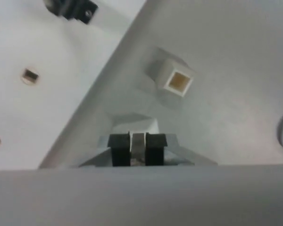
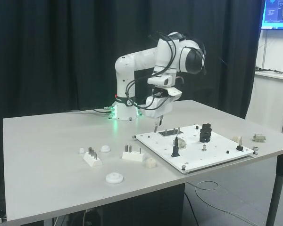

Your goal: Place square peg 2.

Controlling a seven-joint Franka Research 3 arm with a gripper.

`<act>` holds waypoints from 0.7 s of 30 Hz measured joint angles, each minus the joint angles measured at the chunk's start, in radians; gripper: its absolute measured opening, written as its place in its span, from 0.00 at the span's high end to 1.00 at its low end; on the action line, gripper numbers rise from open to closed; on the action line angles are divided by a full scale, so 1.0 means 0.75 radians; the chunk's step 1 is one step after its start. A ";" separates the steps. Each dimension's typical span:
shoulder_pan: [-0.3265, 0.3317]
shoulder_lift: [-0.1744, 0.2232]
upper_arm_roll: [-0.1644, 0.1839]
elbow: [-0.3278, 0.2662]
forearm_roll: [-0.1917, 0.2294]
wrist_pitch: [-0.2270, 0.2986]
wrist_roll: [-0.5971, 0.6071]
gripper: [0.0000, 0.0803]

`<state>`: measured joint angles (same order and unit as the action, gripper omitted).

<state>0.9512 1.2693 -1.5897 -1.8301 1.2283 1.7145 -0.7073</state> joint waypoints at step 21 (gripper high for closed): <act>-0.040 0.019 0.007 -0.049 0.000 0.059 -0.262 0.92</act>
<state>0.9213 1.2838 -1.5841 -1.8666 1.2285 1.7584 -0.9036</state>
